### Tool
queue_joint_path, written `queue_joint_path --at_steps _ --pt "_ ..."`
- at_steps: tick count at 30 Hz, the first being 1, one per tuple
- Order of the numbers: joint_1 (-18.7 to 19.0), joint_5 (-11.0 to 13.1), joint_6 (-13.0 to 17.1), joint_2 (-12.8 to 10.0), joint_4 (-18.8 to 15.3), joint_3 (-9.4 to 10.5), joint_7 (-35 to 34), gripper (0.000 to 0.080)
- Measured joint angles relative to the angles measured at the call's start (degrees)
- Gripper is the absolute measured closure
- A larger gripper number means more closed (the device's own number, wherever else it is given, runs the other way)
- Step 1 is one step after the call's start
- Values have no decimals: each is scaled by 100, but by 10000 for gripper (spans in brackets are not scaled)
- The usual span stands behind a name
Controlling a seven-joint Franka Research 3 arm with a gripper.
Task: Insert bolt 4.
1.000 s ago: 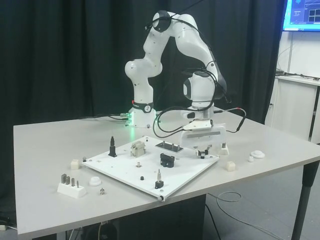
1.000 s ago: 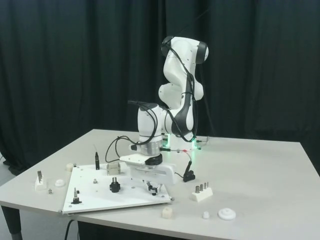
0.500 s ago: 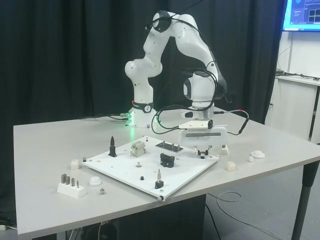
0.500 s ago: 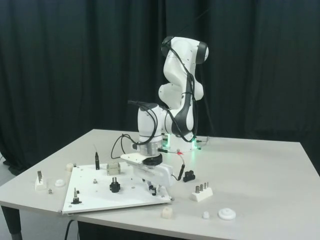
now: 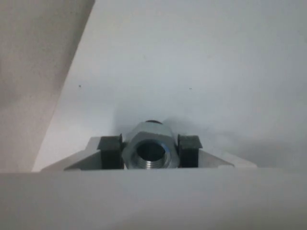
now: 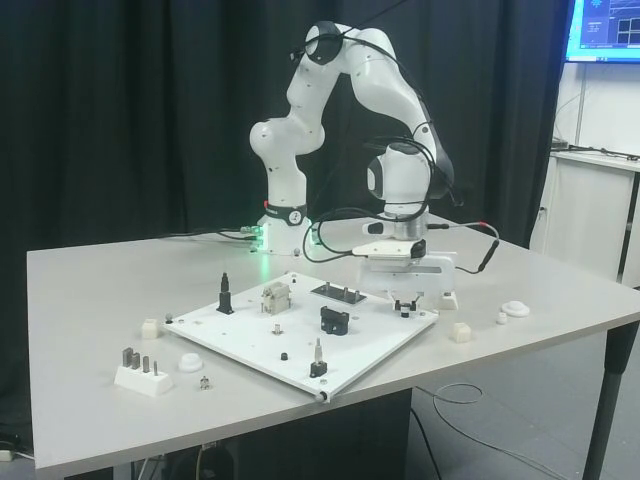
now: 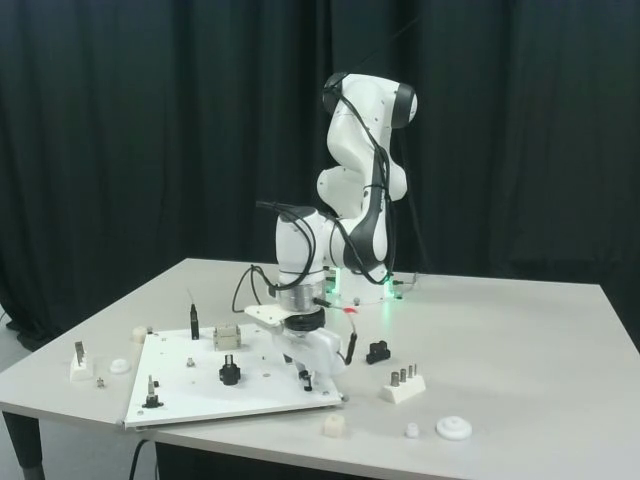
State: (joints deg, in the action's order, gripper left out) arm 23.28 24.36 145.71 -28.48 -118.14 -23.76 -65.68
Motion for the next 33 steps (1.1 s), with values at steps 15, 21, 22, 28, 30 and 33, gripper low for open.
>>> queue_joint_path --at_steps 15,21,22,28,30,33 --pt "5 -27 0 -6 8 0 -1154 560" --pt "6 -52 0 -10 13 0 -1660 560" --pt "6 -63 -2 -10 15 0 -1756 560" --pt "18 -190 -15 -19 32 0 -2304 560" --pt "25 -245 -18 -23 38 0 -2482 560" --pt "35 -315 -22 -29 48 0 -2785 560"
